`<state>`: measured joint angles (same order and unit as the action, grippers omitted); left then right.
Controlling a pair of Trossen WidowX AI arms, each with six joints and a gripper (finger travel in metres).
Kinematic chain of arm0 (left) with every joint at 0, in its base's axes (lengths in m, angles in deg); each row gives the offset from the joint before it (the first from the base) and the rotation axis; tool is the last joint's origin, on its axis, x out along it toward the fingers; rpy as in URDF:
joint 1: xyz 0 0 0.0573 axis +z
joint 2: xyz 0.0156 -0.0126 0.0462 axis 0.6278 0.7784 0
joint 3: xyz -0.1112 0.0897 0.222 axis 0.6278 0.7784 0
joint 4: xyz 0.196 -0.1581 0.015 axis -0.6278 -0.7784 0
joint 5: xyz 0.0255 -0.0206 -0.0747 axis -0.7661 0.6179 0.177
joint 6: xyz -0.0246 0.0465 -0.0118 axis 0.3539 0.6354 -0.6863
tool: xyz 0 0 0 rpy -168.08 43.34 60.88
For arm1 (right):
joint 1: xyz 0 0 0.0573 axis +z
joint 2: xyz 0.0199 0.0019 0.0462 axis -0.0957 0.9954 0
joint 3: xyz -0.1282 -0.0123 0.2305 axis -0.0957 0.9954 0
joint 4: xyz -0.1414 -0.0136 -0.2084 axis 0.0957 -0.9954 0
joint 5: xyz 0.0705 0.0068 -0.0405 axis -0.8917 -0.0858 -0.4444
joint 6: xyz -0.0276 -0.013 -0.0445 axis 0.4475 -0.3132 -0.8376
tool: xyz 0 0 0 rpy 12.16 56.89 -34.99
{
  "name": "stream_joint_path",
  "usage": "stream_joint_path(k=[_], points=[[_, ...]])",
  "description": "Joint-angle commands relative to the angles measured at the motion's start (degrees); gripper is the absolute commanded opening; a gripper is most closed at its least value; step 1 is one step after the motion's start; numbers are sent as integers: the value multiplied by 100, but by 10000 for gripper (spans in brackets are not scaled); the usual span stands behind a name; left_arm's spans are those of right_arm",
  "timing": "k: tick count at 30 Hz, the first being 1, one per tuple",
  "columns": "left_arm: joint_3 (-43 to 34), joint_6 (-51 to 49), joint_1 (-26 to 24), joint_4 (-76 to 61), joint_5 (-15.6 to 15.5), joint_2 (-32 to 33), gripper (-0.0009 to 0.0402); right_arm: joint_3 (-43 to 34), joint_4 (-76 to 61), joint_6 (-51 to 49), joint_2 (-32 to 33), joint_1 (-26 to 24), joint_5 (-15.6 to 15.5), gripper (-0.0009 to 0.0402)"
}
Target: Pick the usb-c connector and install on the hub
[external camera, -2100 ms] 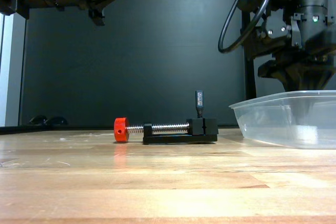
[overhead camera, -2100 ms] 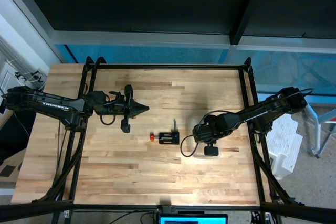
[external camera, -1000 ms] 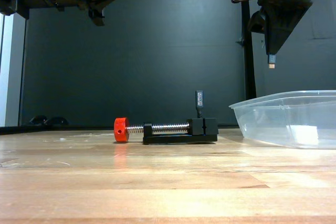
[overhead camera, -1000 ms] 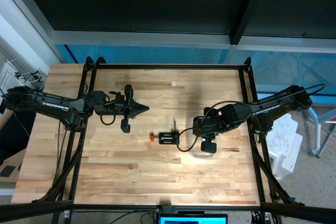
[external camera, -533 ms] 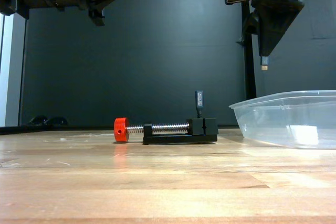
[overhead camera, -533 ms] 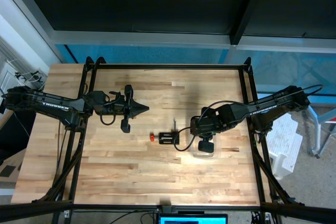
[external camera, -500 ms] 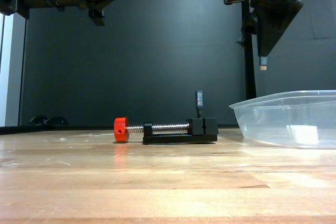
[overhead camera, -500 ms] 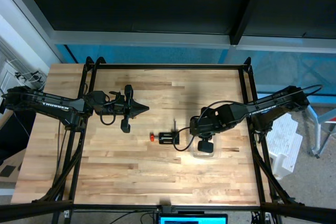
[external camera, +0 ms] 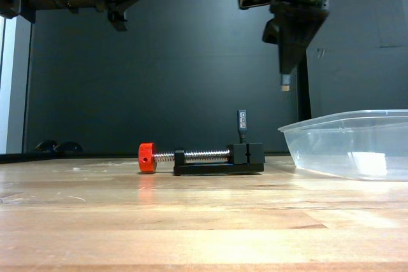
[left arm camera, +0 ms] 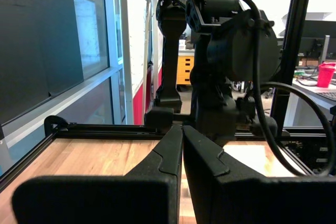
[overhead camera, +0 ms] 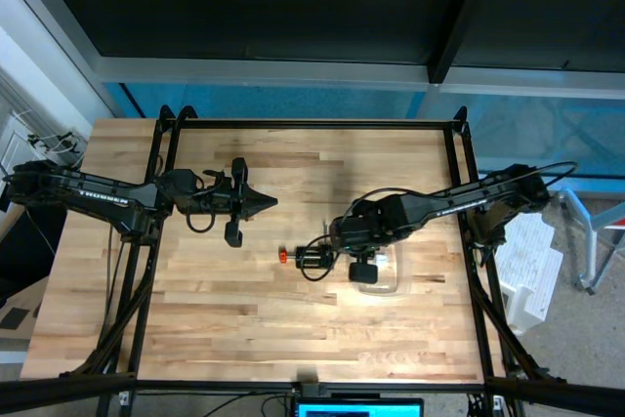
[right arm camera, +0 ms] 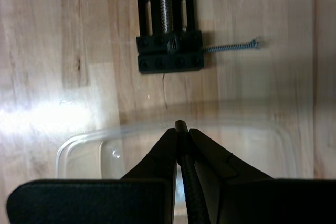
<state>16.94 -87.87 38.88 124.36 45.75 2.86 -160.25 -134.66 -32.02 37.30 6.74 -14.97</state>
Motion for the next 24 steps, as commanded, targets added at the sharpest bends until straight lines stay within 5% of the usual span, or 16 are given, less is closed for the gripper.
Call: stream_joint_path(k=[1,24], points=[[0,2,2,0,2,0,0,-267,-96,-127,240,-66,-146,0],[0,2,0,0,0,0,0,-1335,-188,-424,1123,-284,-138,0]])
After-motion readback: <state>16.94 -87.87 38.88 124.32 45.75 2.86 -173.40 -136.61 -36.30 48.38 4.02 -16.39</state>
